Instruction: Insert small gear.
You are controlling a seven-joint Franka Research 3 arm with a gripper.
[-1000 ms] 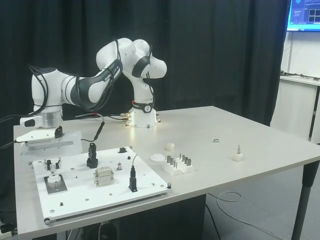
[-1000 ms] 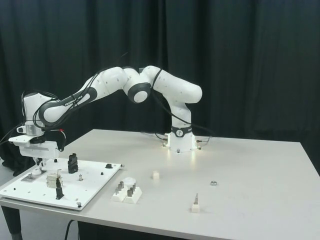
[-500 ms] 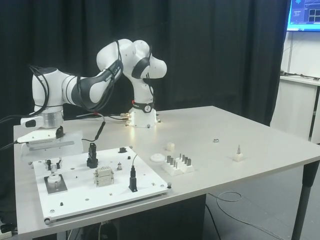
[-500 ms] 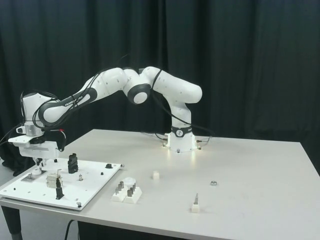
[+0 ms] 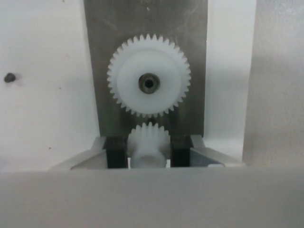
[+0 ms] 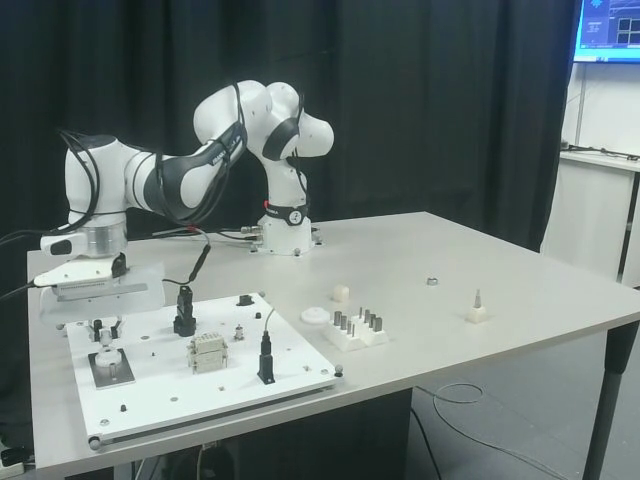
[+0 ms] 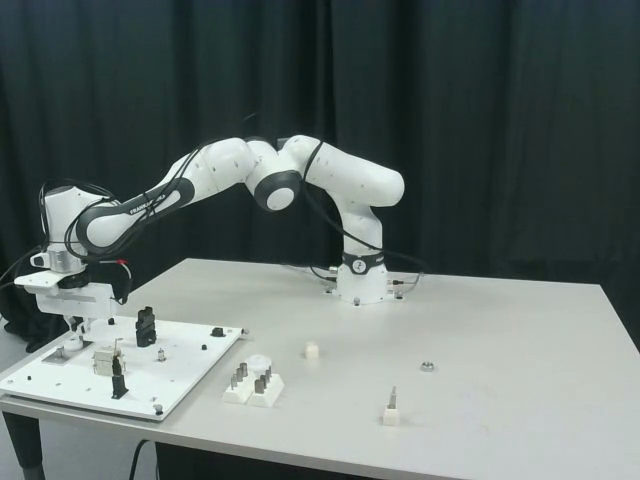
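In the wrist view a small white gear (image 5: 148, 143) sits between the two black fingers (image 5: 117, 152), and my gripper (image 5: 148, 153) is shut on it. Its teeth lie right beside those of a large white gear (image 5: 148, 81), which rests on a shaft on a grey metal plate (image 5: 192, 57). I cannot tell whether the small gear sits on a peg. In the first room view the gripper (image 6: 104, 328) hangs over the left end of the white board (image 6: 295, 365), just above the plate (image 6: 110, 372). The second room view shows the gripper (image 7: 78, 330) at the board's (image 7: 190, 378) far left.
On the board stand two black connectors (image 6: 184, 310) (image 6: 267, 360) and a grey-white block (image 6: 205, 352). To its right on the table are a white disc (image 6: 315, 316), a white holder with pegs (image 6: 357, 328), a small white piece (image 6: 340, 293), a nut (image 6: 432, 281) and a peg stand (image 6: 477, 308).
The wrist has shifted only very slightly over the left end of the board. Nothing else on the table has moved.
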